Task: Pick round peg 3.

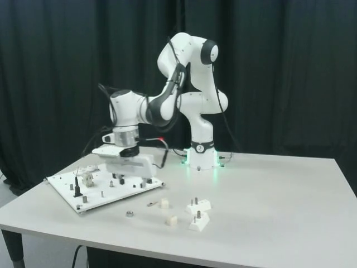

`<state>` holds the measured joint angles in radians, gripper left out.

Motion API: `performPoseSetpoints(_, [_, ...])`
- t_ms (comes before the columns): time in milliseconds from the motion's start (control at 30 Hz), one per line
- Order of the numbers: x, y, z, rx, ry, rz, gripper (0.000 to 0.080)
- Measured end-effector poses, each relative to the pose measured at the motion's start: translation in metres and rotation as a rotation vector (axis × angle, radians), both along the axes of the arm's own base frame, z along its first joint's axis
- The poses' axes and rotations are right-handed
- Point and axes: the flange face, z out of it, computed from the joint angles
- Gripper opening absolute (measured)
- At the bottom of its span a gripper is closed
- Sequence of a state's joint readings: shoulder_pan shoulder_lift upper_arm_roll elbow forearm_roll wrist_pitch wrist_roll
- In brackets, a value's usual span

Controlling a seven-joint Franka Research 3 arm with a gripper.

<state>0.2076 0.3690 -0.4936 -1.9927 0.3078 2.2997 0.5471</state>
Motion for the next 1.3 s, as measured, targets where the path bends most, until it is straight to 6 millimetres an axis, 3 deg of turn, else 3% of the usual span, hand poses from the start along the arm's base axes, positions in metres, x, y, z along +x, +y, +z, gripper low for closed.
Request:
performPoseSetpoints(367, [0.014, 0.073, 0.000, -0.005, 0.014, 0.056, 0.0800])
performPoseSetpoints(967, [0.019, 0.150, -0.001, -0.027, 0.025, 0.080, 0.0800])
performPoseSetpoints(1300, [0.019, 0.197, -0.012, -0.027, 0.027, 0.059, 0.0800])
